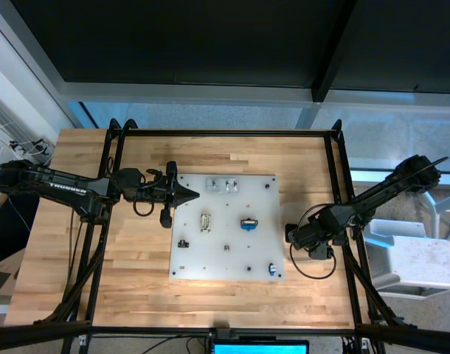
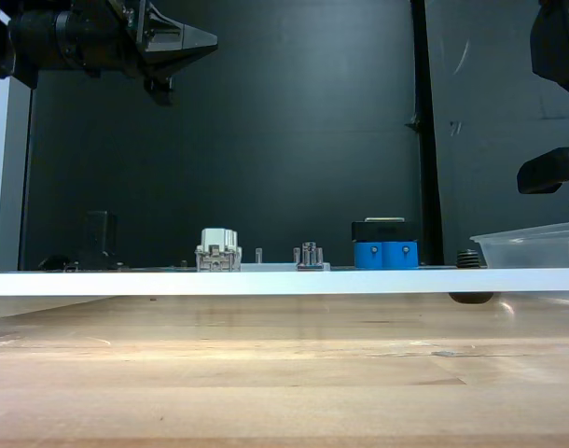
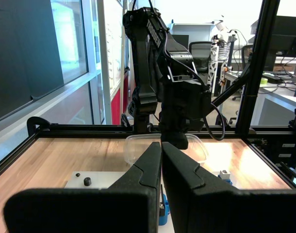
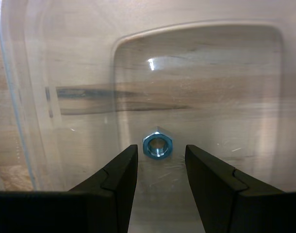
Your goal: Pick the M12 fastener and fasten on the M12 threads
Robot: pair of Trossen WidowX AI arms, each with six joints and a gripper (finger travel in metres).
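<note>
The M12 fastener (image 4: 157, 146), a small silver hex nut, lies flat on the floor of a clear tray (image 4: 22, 97). My right gripper (image 4: 160, 151) hangs open over it, and the nut sits level with the two fingertips in the gap between them, touching neither. From above, that gripper (image 1: 291, 235) is just off the white board's right edge. The M12 threads (image 1: 248, 268) are a short dark stud near the board's near right edge, and its ribs are bare in the low view (image 2: 467, 259). My left gripper (image 1: 189, 195) is shut and empty above the board's left edge.
The white board (image 1: 210, 251) carries a blue connector (image 1: 247, 224), a grey connector (image 1: 206, 222), a blue-topped part (image 1: 271, 270) and small posts. The clear tray (image 2: 527, 245) stands behind the stud at the right. A black frame surrounds the wooden table.
</note>
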